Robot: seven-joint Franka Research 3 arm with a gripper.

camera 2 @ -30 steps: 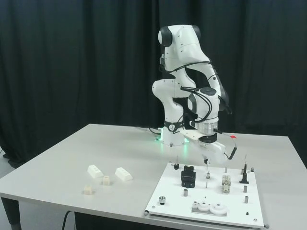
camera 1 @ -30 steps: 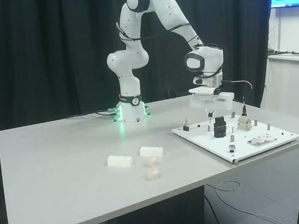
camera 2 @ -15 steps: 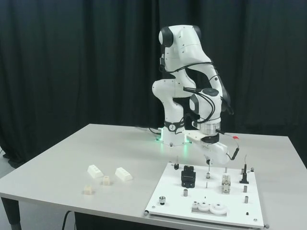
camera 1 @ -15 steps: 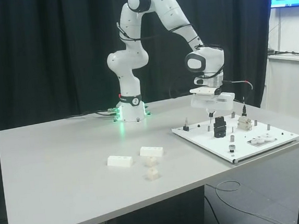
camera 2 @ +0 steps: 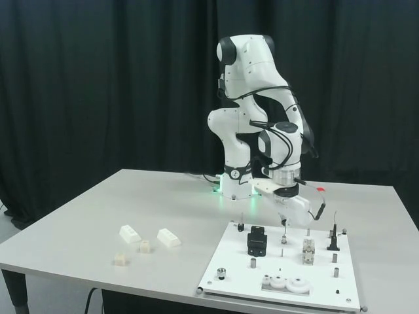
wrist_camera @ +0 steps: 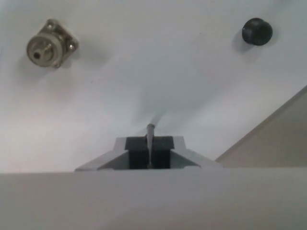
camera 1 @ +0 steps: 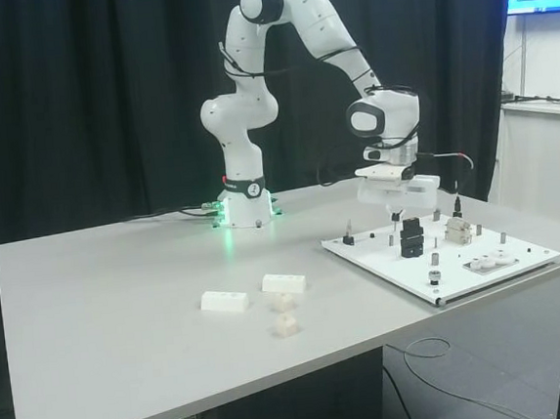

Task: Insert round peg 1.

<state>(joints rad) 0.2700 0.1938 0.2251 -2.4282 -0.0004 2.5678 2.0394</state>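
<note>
Black curtains back the grey table (camera 1: 120, 282). Since 1 second ago the gripper (wrist_camera: 149, 152) has risen off the white board (camera 1: 382, 257) — its fingers pinched shut on the slim round peg (wrist_camera: 150, 136), lifted clear, hole not yet reached.

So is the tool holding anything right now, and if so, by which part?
Yes. The tool is shut on a thin peg, gripped by its upper end between the fingers; the lower end sticks out toward the white board.
</note>
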